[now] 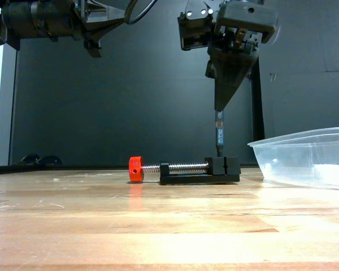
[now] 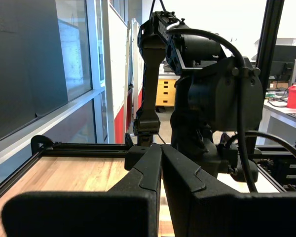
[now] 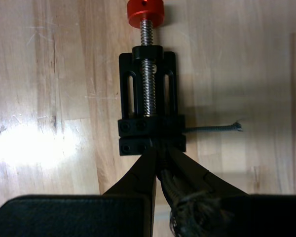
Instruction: Pick the usb-c connector and install on the hub
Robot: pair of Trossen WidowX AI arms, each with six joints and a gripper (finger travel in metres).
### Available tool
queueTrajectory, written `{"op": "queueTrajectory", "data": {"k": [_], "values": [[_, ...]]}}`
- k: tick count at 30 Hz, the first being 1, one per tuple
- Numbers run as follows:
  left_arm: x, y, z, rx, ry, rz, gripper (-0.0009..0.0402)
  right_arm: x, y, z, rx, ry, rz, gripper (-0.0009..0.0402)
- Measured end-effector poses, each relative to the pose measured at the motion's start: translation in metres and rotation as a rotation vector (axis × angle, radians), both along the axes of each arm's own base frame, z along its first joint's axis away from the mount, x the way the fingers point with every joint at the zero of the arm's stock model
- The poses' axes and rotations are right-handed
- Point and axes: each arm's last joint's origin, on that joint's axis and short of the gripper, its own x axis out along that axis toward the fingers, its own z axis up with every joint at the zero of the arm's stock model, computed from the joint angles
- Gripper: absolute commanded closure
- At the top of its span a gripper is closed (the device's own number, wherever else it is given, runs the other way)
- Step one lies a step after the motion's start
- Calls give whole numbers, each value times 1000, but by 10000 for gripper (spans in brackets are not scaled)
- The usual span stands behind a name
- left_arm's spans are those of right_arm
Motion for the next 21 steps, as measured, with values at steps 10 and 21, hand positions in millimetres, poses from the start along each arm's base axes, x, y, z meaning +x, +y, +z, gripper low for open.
{"op": "queueTrajectory", "data": {"k": [10,21], "values": [[0,0,0,0,-1,0,393,0,0,1,1,14,-7,393],[0,0,0,0,0,0,393,0,0,0,0,17,-7,393]]}}
